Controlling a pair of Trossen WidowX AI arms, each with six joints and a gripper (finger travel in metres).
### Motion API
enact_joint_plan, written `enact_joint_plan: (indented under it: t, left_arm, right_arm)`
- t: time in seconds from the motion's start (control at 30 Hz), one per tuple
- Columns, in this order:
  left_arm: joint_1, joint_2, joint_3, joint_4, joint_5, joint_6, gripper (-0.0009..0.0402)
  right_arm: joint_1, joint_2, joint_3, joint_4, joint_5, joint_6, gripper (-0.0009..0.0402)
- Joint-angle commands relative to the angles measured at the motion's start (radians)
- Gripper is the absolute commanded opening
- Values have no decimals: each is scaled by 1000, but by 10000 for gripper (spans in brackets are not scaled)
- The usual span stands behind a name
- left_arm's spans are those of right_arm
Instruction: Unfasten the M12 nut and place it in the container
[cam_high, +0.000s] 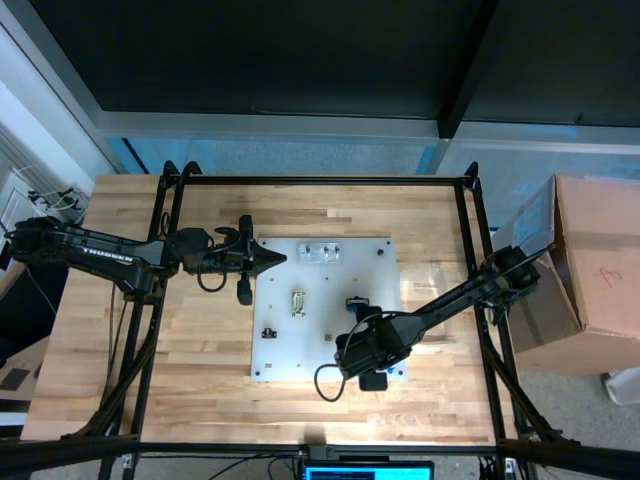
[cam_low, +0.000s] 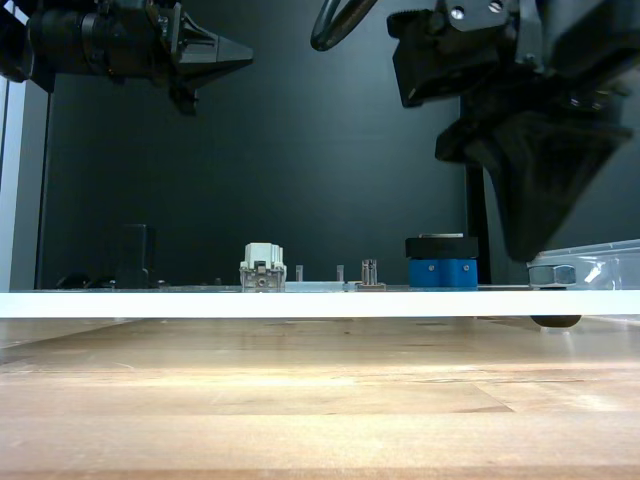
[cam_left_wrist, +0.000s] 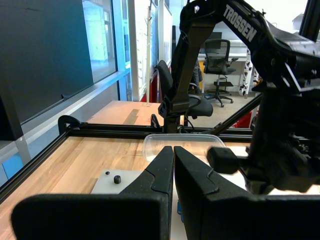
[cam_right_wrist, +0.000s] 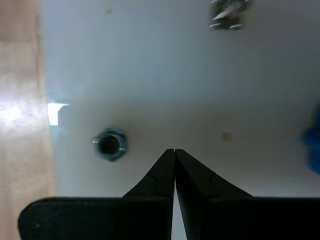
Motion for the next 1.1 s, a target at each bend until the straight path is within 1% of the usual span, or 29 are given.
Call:
enact_joint_plan:
  t: [0.03, 0.1, 0.2, 0.23, 0.27, 0.47, 0.7, 0.93, 0.97, 1.07, 1.1]
  left_arm:
    - [0, 0, 0, 0, 0, 0, 0]
    - [0, 0, 0, 0, 0, 0, 0]
    - [0, 0, 0, 0, 0, 0, 0]
    - [0, 0, 0, 0, 0, 0, 0]
    - [0, 0, 0, 0, 0, 0, 0]
    - [0, 0, 0, 0, 0, 0, 0]
    - [0, 0, 0, 0, 0, 0, 0]
    - [0, 0, 0, 0, 0, 0, 0]
    - [0, 0, 0, 0, 0, 0, 0]
    - [0, 0, 0, 0, 0, 0, 0]
    - [0, 0, 0, 0, 0, 0, 0]
  right_arm:
    - [2, -7, 3, -8, -33, 2, 0]
    - [2, -8, 3, -8, -89, 2, 0]
    - [1, -12, 3, 7, -221, -3, 0]
    - [1, -13, 3, 16, -257, -2, 0]
    - [1, -14, 3, 22, -277, -2, 0]
    - [2, 6, 2, 50, -282, 2, 0]
    - [1, 28, -10, 85, -267, -4, 0]
    - [0, 27, -18, 83, -256, -9, 0]
    - [0, 27, -18, 75, -227, -8, 0]
    - [1, 14, -11, 15, -65, 34, 0]
    - [1, 7, -5, -7, -23, 51, 0]
